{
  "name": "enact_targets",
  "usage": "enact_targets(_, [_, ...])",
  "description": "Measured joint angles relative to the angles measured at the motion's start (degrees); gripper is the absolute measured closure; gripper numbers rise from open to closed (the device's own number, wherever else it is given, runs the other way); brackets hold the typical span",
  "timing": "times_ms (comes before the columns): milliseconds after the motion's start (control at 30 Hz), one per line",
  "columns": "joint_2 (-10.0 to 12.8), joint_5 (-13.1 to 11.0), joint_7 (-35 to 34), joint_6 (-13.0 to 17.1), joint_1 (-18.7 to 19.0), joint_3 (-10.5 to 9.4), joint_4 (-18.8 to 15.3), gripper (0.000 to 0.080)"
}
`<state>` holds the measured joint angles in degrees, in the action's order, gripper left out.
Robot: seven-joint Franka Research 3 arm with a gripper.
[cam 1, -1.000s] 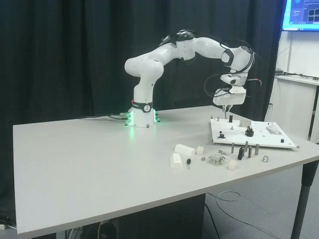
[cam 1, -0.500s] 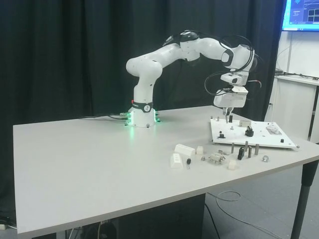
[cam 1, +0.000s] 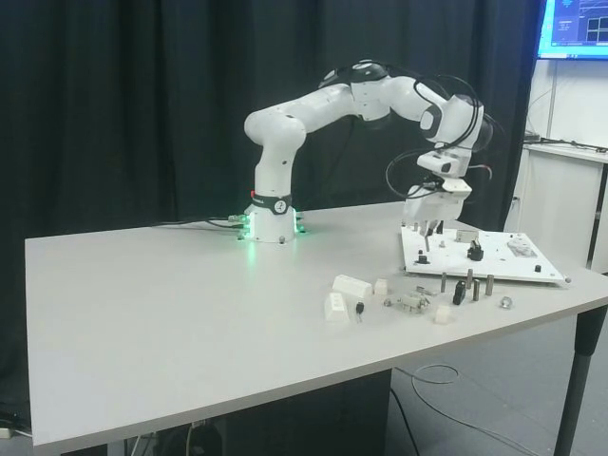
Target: Place round peg 2.
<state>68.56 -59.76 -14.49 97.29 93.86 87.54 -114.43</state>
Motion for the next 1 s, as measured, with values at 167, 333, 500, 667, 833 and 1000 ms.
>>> enact_targets(167, [0.07,0.45,3.42,0.0,-3.01,-1.27,0.88,0.0738])
enact_targets(333, [0.11,0.57,6.18,0.0,-5.66,-2.37,1.51,0.0738])
enact_targets(500, [0.36,0.58,8.47,0.01,-8.19,-3.3,2.24,0.0738])
enact_targets(667, [0.79,0.58,9.61,-0.01,-10.74,-4.28,3.33,0.0738])
enact_targets(833, [1.03,0.58,9.62,-0.11,-13.11,-5.42,4.4,0.0738])
enact_targets(1000, [1.34,0.6,9.62,-0.98,-15.39,-6.47,5.45,0.0738])
